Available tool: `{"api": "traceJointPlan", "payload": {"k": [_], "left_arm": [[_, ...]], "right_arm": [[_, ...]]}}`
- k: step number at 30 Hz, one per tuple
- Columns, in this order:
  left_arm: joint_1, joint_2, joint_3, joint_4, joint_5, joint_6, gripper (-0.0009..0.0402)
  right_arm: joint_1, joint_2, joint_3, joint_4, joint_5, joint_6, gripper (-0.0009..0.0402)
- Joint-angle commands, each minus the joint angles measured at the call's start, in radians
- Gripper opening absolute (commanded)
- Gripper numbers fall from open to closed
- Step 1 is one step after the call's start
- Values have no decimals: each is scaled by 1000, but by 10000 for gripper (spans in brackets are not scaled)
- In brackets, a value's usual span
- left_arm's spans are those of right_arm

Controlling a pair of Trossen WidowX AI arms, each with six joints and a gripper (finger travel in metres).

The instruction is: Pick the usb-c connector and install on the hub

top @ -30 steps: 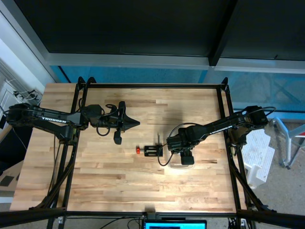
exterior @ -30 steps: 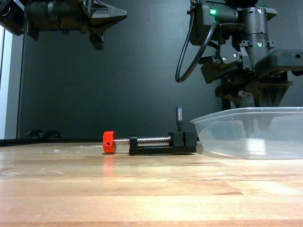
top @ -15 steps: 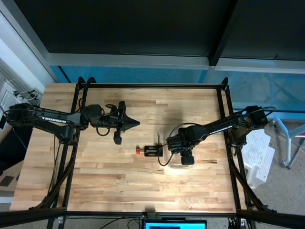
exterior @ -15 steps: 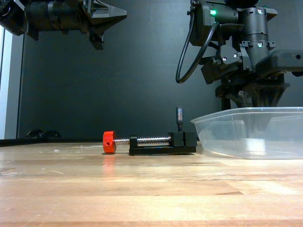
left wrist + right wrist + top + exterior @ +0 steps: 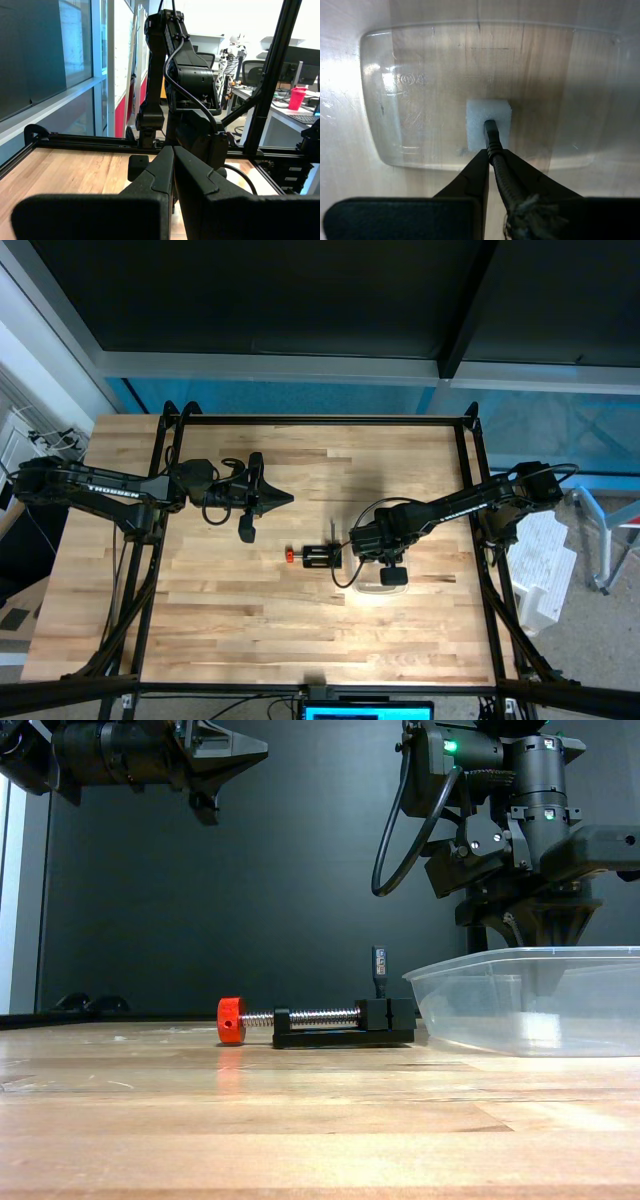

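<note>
R gripper [image 5: 489,152] of the right-hand arm hangs over a clear plastic tub [image 5: 380,125], fingers pinched tight on a black usb-c connector [image 5: 491,134] w/ its braided black cable [image 5: 502,175] running back btwn them. The connector is held, pointing down, well clear of the hub, its tip lined up over a small white foam block [image 5: 477,117] on the tub's floor. Whether tip and foam touch can't be told.

Low view: the gripper body sits above the tub's rim [image 5: 520,955], w/ a dark shape dipping inside behind the wall.

Just left of the tub lies a black screw vise with a red knob [image 5: 330,1018], flat on the pale wooden table [image 5: 250,620]. A small dark upright hub piece [image 5: 379,970] stands in the vise's end nearest the tub, w/ nothing plugged into it.

L gripper [image 5: 285,498] is held high over the table's left-centre, level and pointing toward the middle, well apart from vise and tub. Its wrist view shows both fingers [image 5: 150,180] pressed together edge to edge, w/ nothing btwn them.
</note>
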Motion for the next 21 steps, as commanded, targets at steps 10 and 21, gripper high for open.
{"api": "traceJointPlan", "payload": {"k": [10, 21], "left_arm": [[0, 0, 0, 0, 0, 0, 0], [0, 0, 0, 0, 0, 0, 0]], "right_arm": [[1, 0, 0, -5, 0, 0, 0], [1, 0, 0, -6, -13, -2, 0]]}}
